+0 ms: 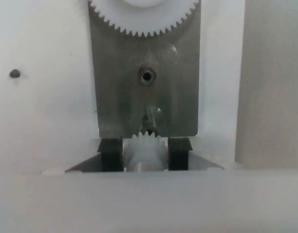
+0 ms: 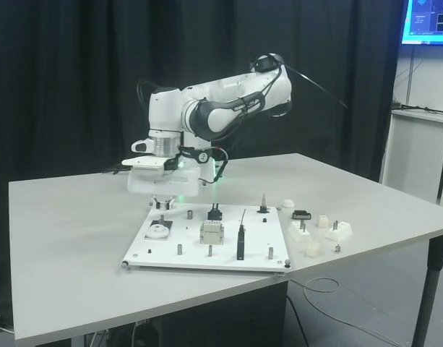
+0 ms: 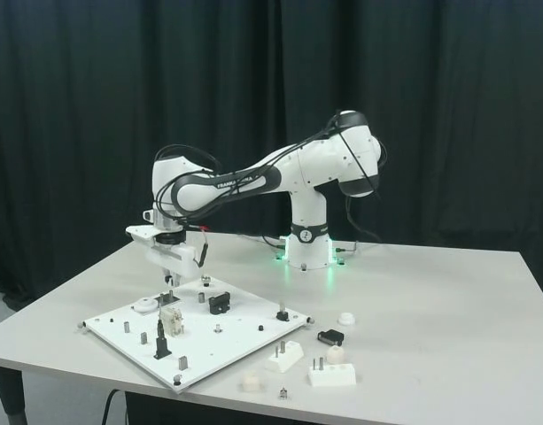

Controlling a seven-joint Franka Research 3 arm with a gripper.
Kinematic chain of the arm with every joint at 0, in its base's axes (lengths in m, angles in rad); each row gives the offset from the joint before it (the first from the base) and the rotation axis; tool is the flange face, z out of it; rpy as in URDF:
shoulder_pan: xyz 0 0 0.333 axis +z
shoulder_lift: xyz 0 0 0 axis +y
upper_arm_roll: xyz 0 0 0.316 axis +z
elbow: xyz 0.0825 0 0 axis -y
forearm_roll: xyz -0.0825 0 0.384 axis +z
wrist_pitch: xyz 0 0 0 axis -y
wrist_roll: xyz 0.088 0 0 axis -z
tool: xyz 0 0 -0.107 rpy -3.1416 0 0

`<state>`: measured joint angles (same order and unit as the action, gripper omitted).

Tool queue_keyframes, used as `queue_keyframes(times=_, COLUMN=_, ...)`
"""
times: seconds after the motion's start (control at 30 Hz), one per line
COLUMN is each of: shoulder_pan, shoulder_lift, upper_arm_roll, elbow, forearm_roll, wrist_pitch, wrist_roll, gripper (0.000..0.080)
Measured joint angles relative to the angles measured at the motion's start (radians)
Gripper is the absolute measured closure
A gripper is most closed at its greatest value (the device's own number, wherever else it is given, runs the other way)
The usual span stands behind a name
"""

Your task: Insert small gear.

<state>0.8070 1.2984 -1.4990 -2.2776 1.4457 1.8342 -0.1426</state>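
The tool is clamped on the small gear, hovering over the grey plate just before its short peg. The insertion step is beginning; next, centre the gear's bore over that peg and lower straight.

In the wrist view, the large gear is cut off by the picture's edge so that only a toothed arc is seen, and the lower part of the small gear is hidden behind the gripper body, as is the peg under it. In both room views, the small gear and the fingertips are too small to be made out beneath the gripper. The loose white parts on the surface are too small to be identified.
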Motion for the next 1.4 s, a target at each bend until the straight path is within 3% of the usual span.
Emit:
queue_keyframes(times=0.6, shoulder_pan=-0.014, shoulder_lift=0.001, upper_arm_roll=0.025, elbow=0.005, forearm_roll=0.009, wrist_pitch=0.000, wrist_roll=0.000, gripper=0.0607)
queue_keyframes(times=1.4, shoulder_pan=-0.020, shoulder_lift=0.003, upper_arm_roll=0.029, elbow=0.008, forearm_roll=0.021, wrist_pitch=0.002, wrist_roll=0.000, gripper=0.0607)
